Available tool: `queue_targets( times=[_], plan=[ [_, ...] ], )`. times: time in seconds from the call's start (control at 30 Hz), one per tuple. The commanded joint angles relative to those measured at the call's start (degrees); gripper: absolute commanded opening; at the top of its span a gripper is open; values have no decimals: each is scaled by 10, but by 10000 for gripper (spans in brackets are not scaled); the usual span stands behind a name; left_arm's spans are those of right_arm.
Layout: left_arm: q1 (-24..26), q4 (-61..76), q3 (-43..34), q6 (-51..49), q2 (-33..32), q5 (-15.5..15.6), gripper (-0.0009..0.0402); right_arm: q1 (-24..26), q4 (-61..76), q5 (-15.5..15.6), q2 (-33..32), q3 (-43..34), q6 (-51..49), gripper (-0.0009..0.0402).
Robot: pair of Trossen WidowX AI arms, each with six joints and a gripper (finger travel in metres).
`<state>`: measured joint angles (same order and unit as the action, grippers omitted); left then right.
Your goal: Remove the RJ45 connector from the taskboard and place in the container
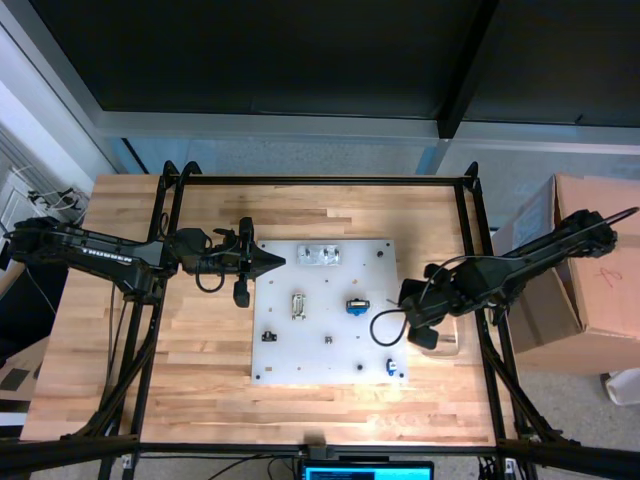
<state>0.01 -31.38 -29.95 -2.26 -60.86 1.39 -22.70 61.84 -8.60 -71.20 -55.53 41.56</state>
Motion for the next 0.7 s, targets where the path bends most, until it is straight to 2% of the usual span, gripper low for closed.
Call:
queue_targets(
  times=[0.03,0.2,0.33,0.6,0.7],
  plan=[
    [0,0,0,0,0,0,0,-4,34,17,17,14,5,0],
    [0,0,0,0,0,0,0,-23,43,53,30,48,15,11],
    [0,0,0,0,0,0,0,-32,39,54,30,63,17,64],
    [0,0,0,0,0,0,0,-31,30,49,30,66,16,191],
    [0,0,0,0,0,0,0,-28,18,17,35,64,15,220]
  ],
)
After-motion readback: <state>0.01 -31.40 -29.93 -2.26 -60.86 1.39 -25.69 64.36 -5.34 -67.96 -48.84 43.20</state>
